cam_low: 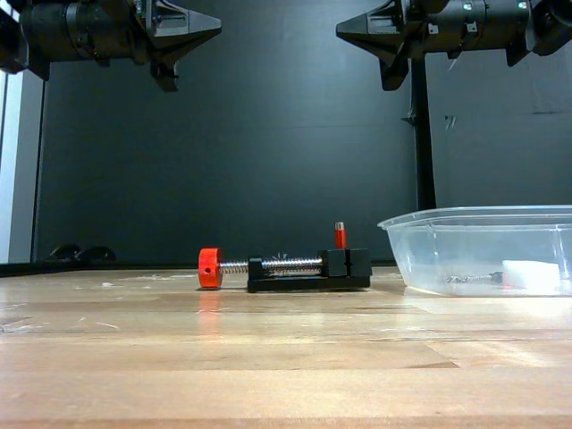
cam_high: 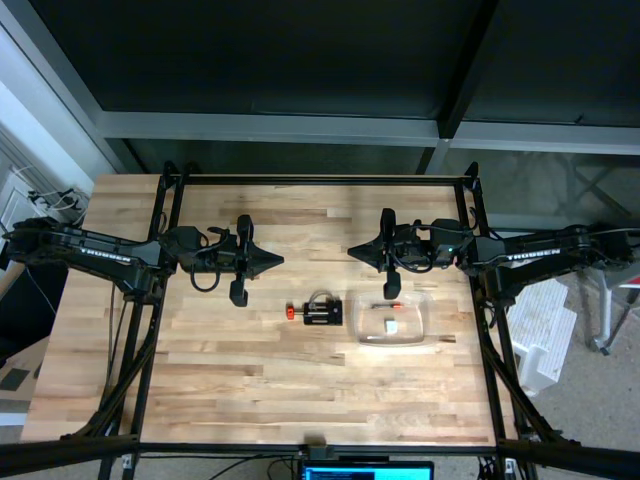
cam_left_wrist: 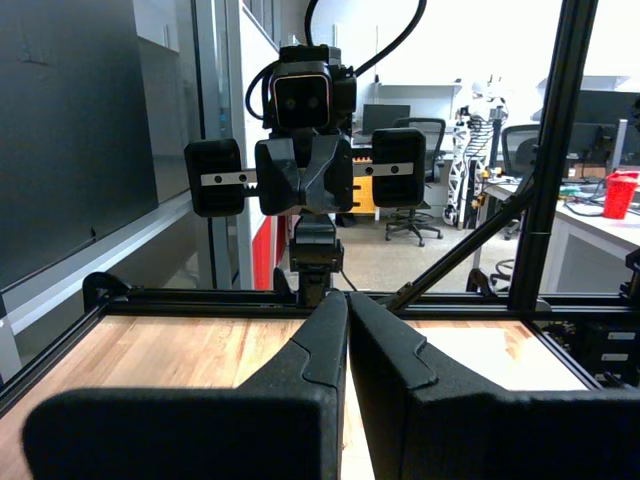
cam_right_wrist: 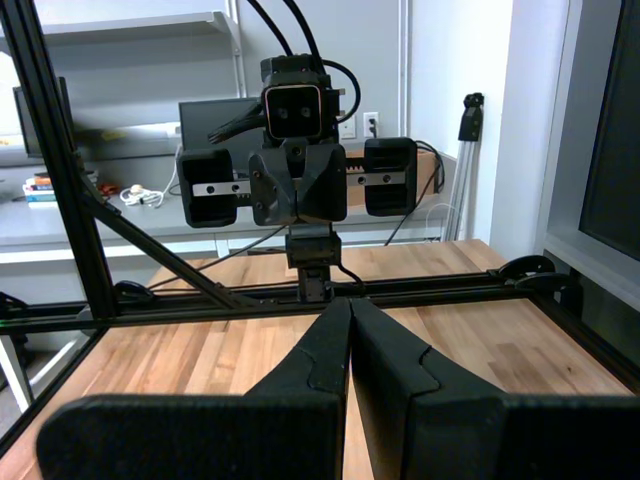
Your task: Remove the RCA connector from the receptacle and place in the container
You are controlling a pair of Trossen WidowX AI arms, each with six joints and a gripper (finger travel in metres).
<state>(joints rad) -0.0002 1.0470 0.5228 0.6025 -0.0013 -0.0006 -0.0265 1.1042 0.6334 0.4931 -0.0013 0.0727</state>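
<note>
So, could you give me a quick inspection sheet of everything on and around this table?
Surface: wooden table, bare boards with light scuffs.
Job's things: black receptacle with a small red post, likely the RCA connector, upright in it; clear container beside it, not touching.
Clutter: white block and thin metal piece inside the container.
Grippers: left gripper and right gripper both shut, empty, high above the table, facing each other.
Cables: black cable arching off the right arm.
Surroundings: black frame around the table; blue screen at the near edge.
</note>
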